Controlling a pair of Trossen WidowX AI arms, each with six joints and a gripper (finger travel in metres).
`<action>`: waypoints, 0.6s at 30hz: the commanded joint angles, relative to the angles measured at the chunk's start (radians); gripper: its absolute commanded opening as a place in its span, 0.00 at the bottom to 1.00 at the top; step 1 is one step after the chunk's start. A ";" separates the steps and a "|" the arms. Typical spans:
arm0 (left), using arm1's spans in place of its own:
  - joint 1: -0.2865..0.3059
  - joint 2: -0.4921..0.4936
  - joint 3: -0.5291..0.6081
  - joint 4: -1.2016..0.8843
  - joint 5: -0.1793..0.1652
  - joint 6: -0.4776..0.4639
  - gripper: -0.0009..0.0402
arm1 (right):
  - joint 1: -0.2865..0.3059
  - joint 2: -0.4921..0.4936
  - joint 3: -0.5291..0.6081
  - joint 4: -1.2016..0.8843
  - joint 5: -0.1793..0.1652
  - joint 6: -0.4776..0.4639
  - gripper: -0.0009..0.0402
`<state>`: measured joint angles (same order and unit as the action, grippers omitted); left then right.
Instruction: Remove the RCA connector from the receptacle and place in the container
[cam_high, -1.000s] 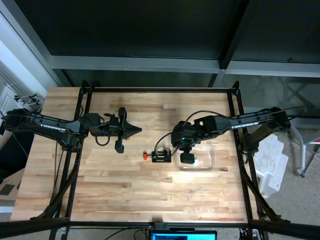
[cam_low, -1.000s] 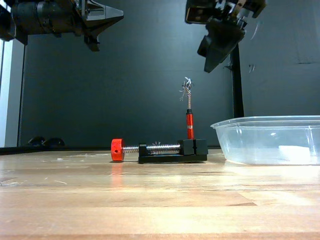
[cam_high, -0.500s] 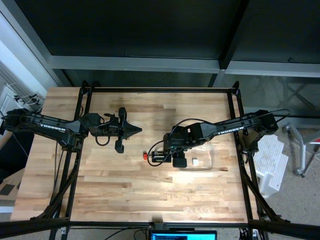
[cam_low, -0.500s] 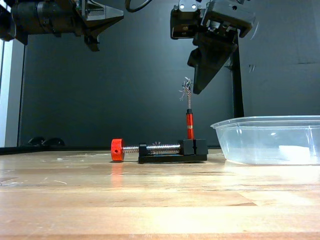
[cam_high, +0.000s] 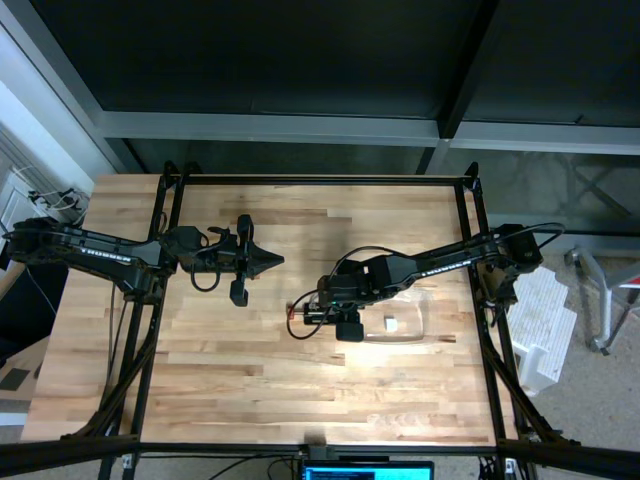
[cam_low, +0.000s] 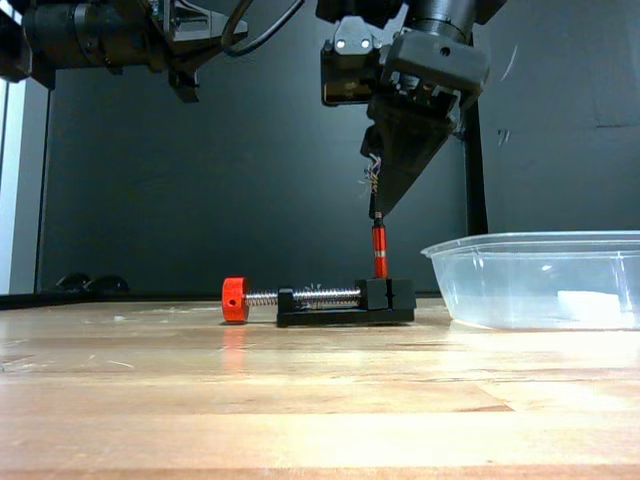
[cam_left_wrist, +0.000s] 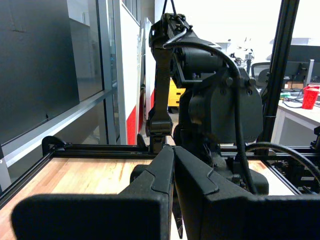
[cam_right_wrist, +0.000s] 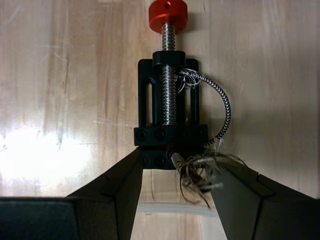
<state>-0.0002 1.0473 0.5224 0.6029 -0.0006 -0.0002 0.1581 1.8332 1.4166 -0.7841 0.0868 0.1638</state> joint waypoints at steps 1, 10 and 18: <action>0.000 0.000 0.000 0.000 0.000 0.000 0.02 | 0.001 0.009 -0.003 0.018 0.000 0.000 0.43; 0.000 0.000 0.000 0.000 0.000 0.000 0.02 | 0.002 0.009 -0.058 0.065 0.000 0.004 0.43; 0.000 0.000 0.000 0.000 0.000 0.000 0.02 | 0.002 0.009 -0.066 0.090 0.002 0.002 0.43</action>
